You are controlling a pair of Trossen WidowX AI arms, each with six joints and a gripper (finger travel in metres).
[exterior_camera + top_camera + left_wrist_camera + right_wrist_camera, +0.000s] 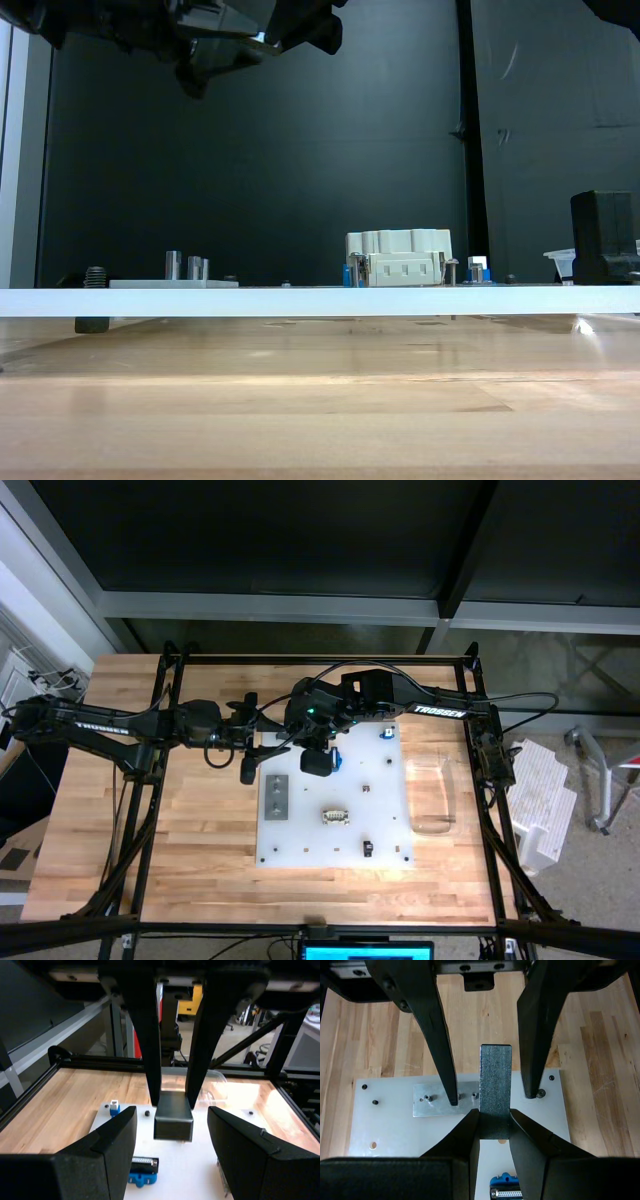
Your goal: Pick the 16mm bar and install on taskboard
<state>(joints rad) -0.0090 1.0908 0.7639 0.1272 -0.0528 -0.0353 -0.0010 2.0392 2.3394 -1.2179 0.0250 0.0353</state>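
From above, my left gripper (262, 755) and right gripper (315, 752) meet over the far left part of the white board (385, 820). On the worktop (150, 830), just right of the board, sits a clear tub (432, 798); what it holds I cannot tell.

At worktop height both grippers hang high above the board, well clear of the grey plate (175, 283).

Through my left wrist, my left fingers (112, 1150) stand wide apart, either side of the bar (173, 1116) and not touching it.

Through my right wrist, my right fingers (455, 1150) are clamped on the bar's flat sides at its near end. The bar is held in the air, clear of any seat. It looks like stiff, smooth metal, weighty for its size. I judge it could slide, so I want a firm squeeze on the flat faces.
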